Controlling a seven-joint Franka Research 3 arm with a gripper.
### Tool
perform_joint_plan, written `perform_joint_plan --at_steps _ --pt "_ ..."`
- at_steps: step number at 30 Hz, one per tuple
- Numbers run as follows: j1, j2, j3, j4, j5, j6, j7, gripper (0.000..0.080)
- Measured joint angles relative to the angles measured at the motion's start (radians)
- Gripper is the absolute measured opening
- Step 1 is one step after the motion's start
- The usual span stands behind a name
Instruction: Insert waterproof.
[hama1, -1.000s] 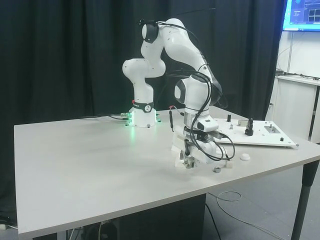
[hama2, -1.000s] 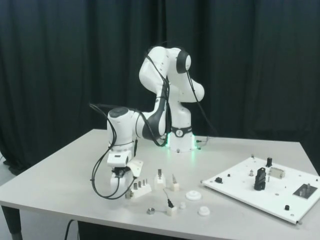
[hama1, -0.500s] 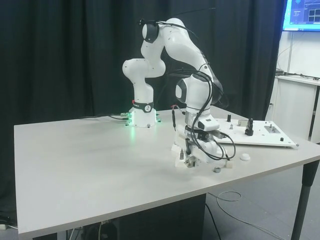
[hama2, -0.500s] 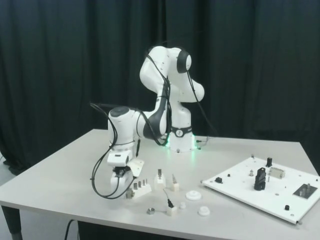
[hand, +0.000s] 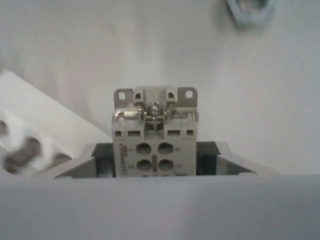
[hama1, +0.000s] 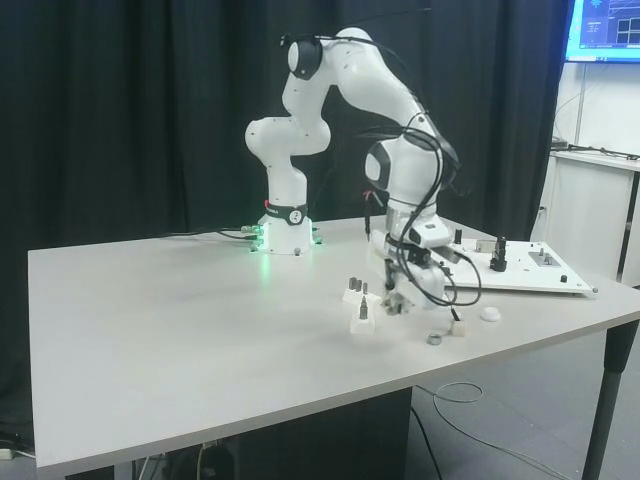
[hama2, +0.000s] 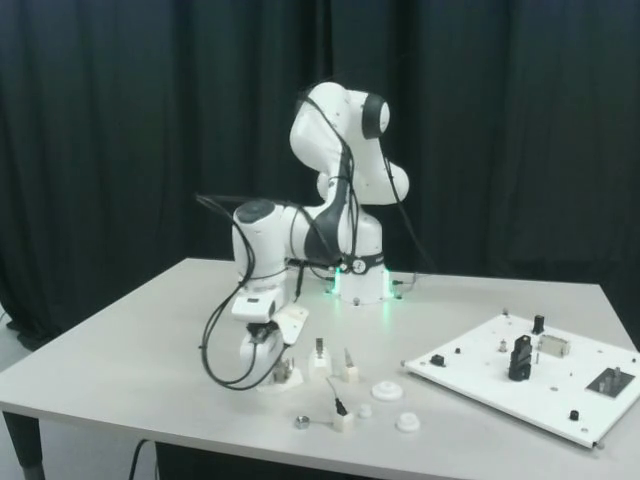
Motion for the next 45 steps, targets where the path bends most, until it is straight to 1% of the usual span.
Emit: perform_joint_plan --at_steps 6,14,24,27,28,30,31,33,39,45 --pt "0.04 -0.047 0.0 -0.035 0.0 -0.039 0.059 0.0317" --pt "0.097 -0.116 0.0 -0.106 0.0 -0.053 0.126 0.0317" --pt "0.167 -0.198 0.0 -0.199 -0.001 -0.054 0.207 0.0317" --pt "0.188 -0.22 0.0 -0.225 -0.001 -0.054 0.232 0.0317" --pt "0.189 -0.221 0.0 -0.226 -0.001 -0.054 0.233 0.0317" --pt "0.21 -0.24 0.001 -0.249 -0.001 -0.054 0.262 0.0317" --pt "0.21 -0.24 0.001 -0.249 -0.001 -0.054 0.262 0.0317" --pt "0.236 -0.261 0.001 -0.274 -0.001 -0.053 0.296 0.0317" --pt "0.29 -0.295 0.004 -0.317 -0.001 -0.049 0.372 0.0317" --pt "0.346 -0.323 0.013 -0.359 -0.001 -0.028 0.461 0.0317"
